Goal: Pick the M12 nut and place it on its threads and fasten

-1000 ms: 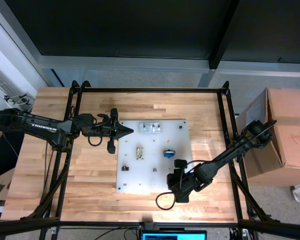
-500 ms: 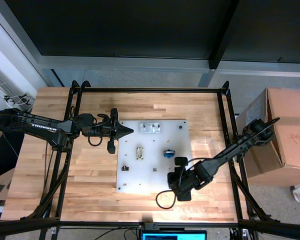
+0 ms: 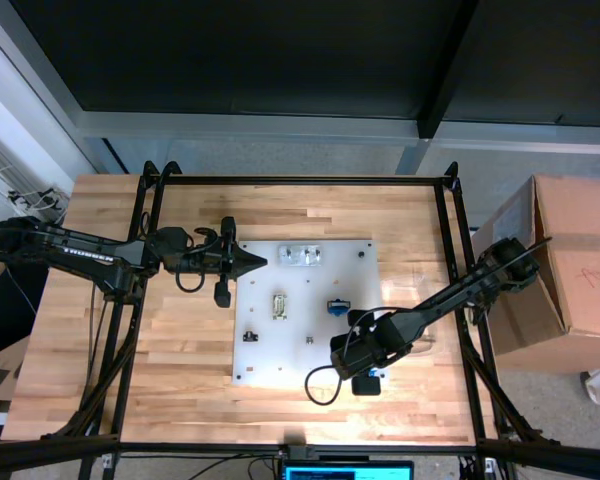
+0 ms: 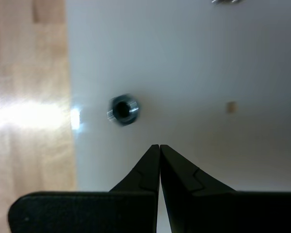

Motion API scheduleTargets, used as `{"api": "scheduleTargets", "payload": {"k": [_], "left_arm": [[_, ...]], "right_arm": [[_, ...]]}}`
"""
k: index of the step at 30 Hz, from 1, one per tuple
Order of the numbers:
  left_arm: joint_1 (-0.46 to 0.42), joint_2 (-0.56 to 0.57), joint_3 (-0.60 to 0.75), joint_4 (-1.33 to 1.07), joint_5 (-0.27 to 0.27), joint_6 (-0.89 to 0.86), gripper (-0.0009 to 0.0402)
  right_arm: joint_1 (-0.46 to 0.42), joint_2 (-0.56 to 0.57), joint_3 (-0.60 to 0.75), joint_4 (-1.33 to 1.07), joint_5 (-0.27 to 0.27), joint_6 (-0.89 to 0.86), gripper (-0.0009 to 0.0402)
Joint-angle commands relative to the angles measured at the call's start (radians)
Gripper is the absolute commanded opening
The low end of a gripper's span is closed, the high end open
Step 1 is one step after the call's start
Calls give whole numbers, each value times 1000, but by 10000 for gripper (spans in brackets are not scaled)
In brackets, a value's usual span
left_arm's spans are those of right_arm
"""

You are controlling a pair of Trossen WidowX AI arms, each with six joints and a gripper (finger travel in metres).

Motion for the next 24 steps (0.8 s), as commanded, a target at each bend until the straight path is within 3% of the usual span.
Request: {"api": "scheduleTargets", "payload": {"k": [1, 24], "left_arm": [[0, 0, 0, 0, 0, 0, 0], [0, 0, 0, 0, 0, 0, 0]], "right_arm": [[1, 27, 20, -3, -15, 26, -1], [0, 44, 37, 4, 12, 74, 0]]}}
